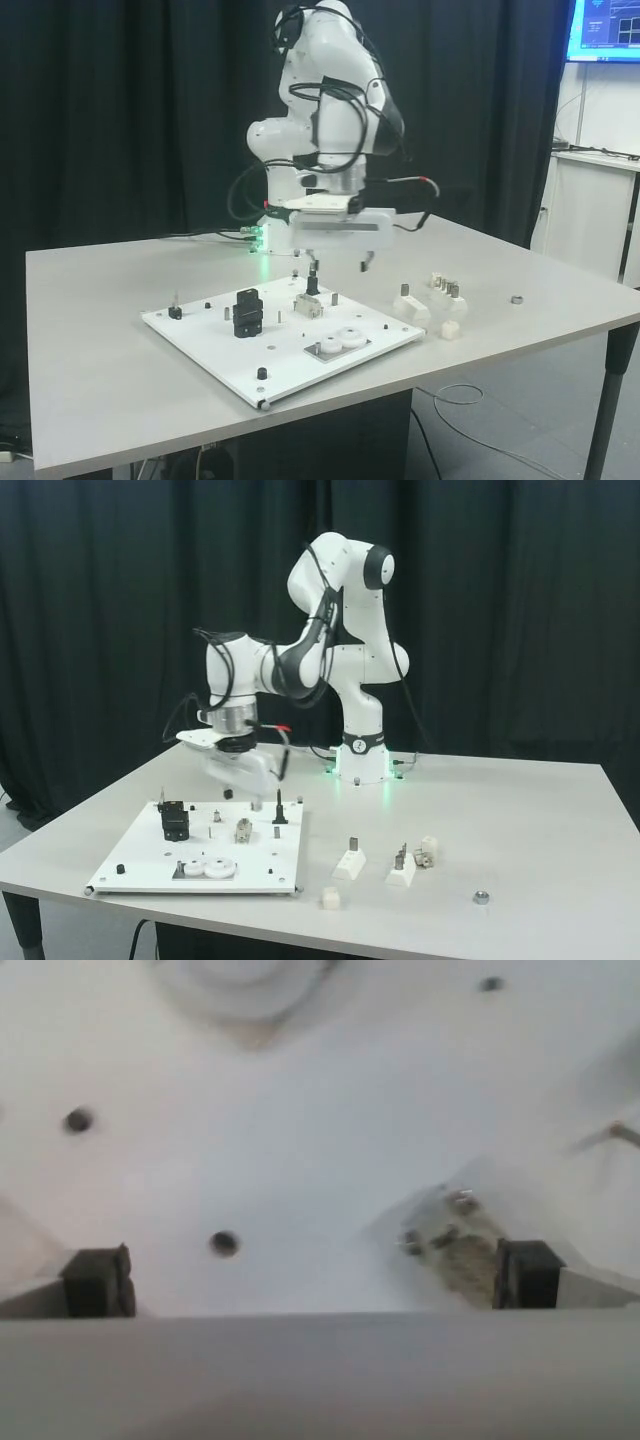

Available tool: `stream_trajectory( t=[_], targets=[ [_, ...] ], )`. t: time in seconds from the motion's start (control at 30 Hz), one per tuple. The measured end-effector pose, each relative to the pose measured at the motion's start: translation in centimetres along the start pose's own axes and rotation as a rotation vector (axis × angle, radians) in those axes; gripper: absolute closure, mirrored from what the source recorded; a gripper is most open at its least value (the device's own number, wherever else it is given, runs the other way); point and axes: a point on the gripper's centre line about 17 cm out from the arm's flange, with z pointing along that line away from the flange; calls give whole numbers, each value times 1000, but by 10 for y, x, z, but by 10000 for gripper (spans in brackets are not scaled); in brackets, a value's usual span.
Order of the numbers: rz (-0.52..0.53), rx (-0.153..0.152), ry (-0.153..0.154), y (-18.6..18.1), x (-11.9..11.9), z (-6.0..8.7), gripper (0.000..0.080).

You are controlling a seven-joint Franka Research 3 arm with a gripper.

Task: Pick round peg 4.

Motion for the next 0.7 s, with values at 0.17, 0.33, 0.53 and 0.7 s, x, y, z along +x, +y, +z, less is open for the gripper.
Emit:
stream_trajectory(
  t=[0.17,0.33,0.53,0.7],
  targets=[
    [-87,8,-7,-37,-13,0,3],
    [-186,14,-23,-81,-32,4,3],
    [-286,19,-41,-134,-63,10,3],
    [-317,18,-52,-175,-89,18,3]
  ],
)
